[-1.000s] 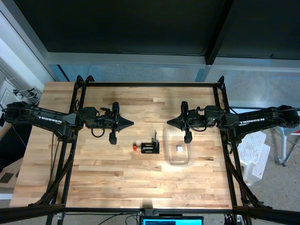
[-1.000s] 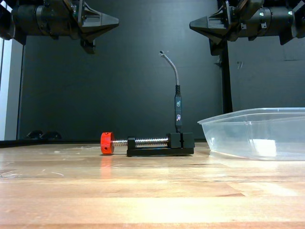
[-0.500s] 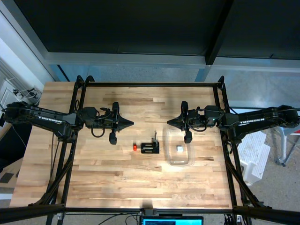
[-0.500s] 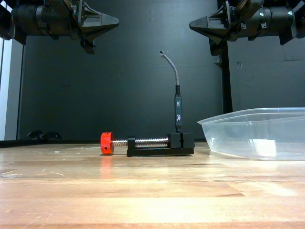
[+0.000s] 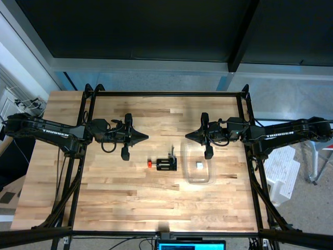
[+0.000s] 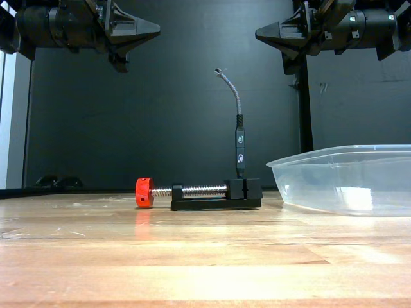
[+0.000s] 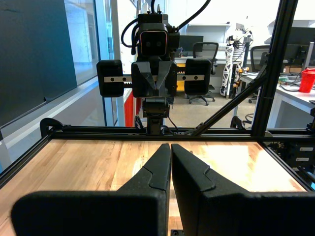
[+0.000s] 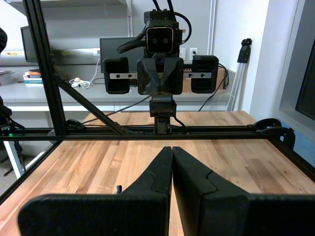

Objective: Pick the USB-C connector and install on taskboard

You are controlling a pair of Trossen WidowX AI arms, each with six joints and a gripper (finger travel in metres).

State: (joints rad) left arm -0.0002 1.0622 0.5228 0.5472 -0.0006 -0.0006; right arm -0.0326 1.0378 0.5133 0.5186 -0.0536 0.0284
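1. The left tool (image 5: 145, 137) hangs high over the tabletop's left half and points toward the middle. Its fingers (image 7: 158, 162) are pressed together with nothing between them, and it touches nothing.
2. The taskboard (image 5: 166, 165) lies flat near the middle of the tabletop, closer to the near edge than either tool and well below both. Its long axis runs left to right, with the orange-red knob (image 6: 144, 192) at the end facing the left edge. A thin black upright (image 6: 239, 144) rises from the other end.
3. I cannot pick out the USB-C connector as a loose piece anywhere on the tabletop. It may be too small to see from here.
4. A clear tray (image 5: 200, 182) sits just beside the taskboard toward the right edge, and a small white square piece (image 5: 199, 164) lies inside it.
5. The right tool (image 5: 188, 136) hangs at the same height over the tray's far end, facing the left one. Its fingers (image 8: 160, 164) are also closed and hold nothing.
6. The taskboard looks about midway between the two tips. The tray is clearly nearer the right arm, so I would guess that arm reaches down first.
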